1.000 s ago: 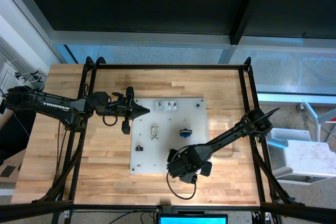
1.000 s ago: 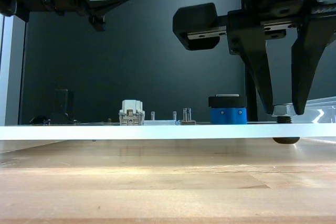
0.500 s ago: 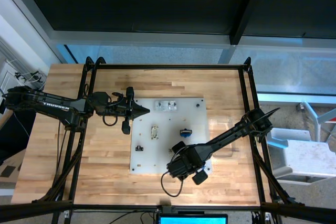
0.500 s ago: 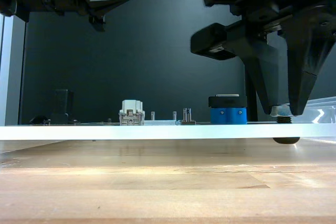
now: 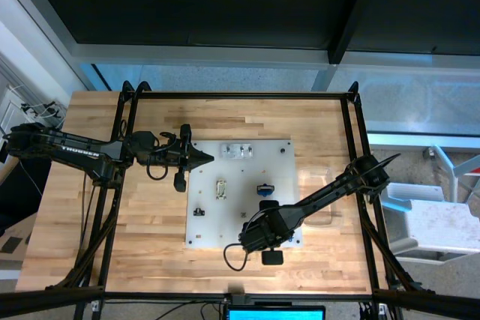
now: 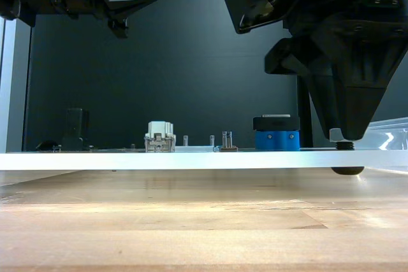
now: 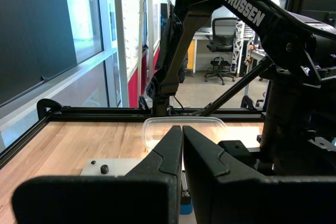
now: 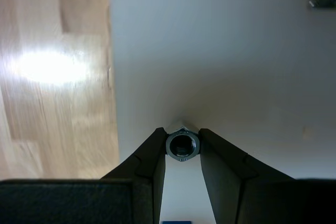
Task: Pick the M12 fastener and fasten on the M12 threads
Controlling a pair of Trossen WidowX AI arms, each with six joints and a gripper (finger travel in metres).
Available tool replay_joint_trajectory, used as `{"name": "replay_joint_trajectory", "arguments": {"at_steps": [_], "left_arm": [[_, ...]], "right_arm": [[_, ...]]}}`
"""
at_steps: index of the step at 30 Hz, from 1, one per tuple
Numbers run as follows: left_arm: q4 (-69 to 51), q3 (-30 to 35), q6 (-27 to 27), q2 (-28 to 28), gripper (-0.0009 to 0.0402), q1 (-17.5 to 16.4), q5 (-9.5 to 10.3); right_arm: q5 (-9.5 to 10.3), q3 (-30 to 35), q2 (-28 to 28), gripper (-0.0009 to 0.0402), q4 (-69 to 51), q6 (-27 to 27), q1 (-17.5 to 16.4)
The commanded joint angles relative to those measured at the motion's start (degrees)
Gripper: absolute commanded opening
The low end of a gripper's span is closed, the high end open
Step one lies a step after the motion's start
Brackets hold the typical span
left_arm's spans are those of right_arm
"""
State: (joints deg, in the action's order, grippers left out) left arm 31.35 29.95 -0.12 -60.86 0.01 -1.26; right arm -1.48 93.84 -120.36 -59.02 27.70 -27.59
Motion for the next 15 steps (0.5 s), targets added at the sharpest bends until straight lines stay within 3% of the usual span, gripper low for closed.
{"name": "replay_joint_trajectory", "arguments": {"at_steps": [1, 8, 15], "left_arm": [[0.0, 0.0, 0.0, 0.0, 0.0000, 0.0, 0.00], [0.0, 0.0, 0.0, 0.0, 0.0000, 0.0, 0.00], [0.0, 0.0, 0.0, 0.0, 0.0000, 0.0, -0.02]], "right_arm": [[-0.02, -0.5, -0.1, 0.0020, -0.1, 8.3, 0.0], [0.00, -0.5, 0.0, 0.0020, 0.2, 24.5, 0.0], [0.00, -0.5, 0.2, 0.0020, 0.2, 29.0, 0.0]]}}
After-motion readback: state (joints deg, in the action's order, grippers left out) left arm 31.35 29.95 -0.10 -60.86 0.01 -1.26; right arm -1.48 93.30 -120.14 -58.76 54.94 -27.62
